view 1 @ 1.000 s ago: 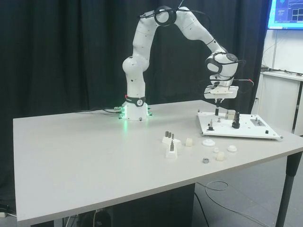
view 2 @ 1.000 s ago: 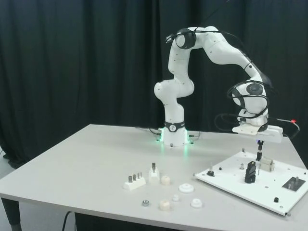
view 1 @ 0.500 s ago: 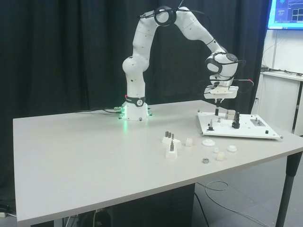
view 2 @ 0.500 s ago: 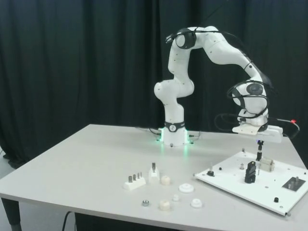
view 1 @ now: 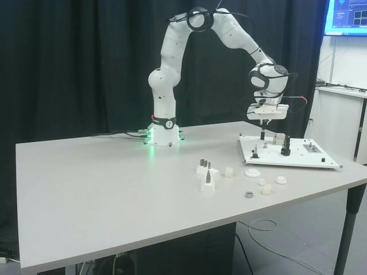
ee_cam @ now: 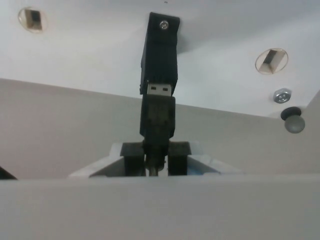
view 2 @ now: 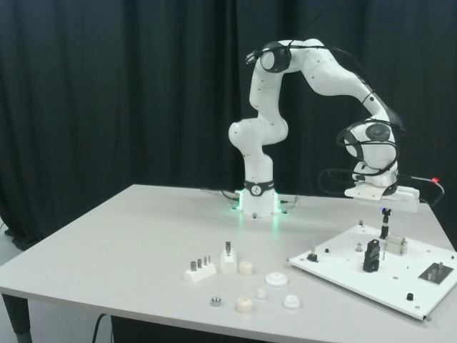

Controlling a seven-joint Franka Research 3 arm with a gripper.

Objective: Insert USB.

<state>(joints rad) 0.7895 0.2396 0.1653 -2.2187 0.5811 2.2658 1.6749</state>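
Pincer [ee_cam: 156, 152] clamped on the black USB plug [ee_cam: 157, 112] — metal tip exposed, poised over the white board [view 2: 371, 275]; only the wrist view shows the black socket block [ee_cam: 161, 47] just beyond it — room views show merely the arm [view 1: 229, 34].

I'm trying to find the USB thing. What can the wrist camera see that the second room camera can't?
Only the wrist view shows the USB plug up close, its metal tip bare, pinched between the black fingers, pointing at a black block. Only the second room view shows the whole white arm, the grey table and the loose small parts. Both show the white board under the gripper.
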